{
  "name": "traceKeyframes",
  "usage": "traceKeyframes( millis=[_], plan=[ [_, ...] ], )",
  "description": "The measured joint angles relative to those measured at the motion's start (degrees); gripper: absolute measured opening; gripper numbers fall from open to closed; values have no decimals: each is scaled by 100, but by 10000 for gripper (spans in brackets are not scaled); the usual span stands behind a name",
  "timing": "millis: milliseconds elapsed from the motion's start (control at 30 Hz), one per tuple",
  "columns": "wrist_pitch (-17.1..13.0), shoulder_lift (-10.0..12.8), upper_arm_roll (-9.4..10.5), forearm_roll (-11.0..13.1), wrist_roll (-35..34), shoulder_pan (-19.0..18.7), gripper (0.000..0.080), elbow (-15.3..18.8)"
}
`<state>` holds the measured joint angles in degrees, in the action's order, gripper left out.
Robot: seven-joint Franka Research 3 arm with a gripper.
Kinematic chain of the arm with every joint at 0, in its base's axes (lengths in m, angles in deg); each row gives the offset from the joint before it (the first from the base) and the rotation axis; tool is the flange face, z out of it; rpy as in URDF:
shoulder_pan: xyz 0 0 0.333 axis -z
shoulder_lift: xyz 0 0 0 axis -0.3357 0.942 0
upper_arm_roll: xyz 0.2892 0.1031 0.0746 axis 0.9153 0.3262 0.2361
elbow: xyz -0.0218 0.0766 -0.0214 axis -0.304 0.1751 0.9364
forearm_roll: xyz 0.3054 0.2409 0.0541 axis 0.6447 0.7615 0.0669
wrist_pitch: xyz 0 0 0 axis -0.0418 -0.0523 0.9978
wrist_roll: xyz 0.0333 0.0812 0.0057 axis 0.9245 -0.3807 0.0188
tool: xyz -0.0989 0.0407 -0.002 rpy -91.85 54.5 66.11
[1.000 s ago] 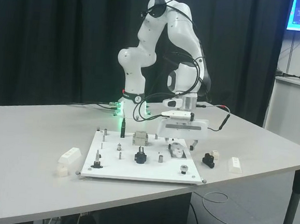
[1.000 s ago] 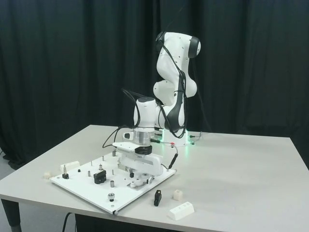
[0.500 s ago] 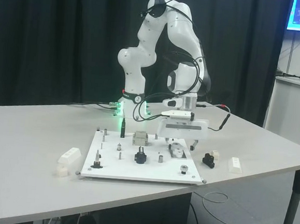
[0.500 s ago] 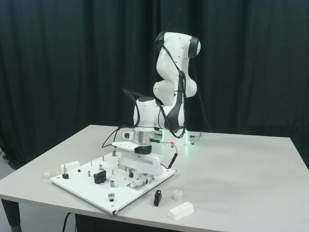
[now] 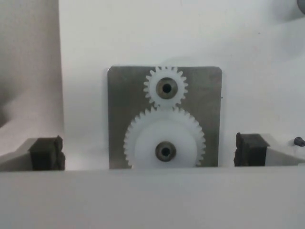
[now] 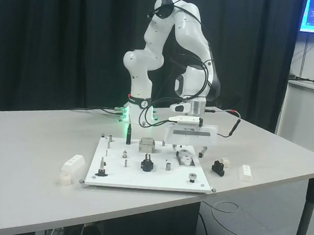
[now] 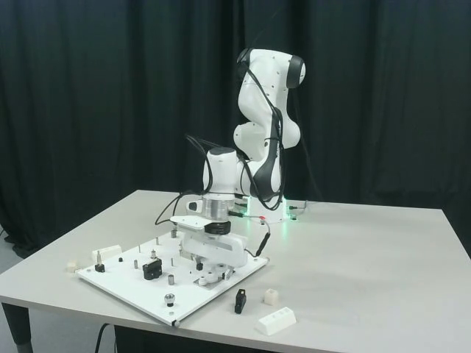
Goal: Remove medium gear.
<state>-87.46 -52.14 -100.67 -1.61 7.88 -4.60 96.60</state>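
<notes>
Wrist view: no writing or brand legible anywhere. Medium gear lying flat on a grey plate, white, round, with its bore facing straight up at the camera, so no long axis to speak of. Meshed at its teeth with a small gear on the same plate. Gripper spread wide, black fingertips standing well apart on either side of the plate, clear of both gears, holding nothing.

First room view: white arm bent over a white board on the grey table, gripper low above the plate near the board's far right corner. Green light at the arm's base. White blocks beside the board's left edge. Screen text at the upper right too small to read.

Second room view: gripper down over the board, gear hidden beneath it. Small black part and white block on the table just past the board's near corner.
</notes>
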Motion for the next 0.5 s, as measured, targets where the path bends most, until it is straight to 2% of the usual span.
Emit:
traceKeyframes(
  millis=[233,267,500],
  plan=[
    [-10,9,9,34,15,15,800,0],
    [-11,10,9,34,29,17,698,0],
    [-13,29,14,34,83,50,698,0]
  ],
)
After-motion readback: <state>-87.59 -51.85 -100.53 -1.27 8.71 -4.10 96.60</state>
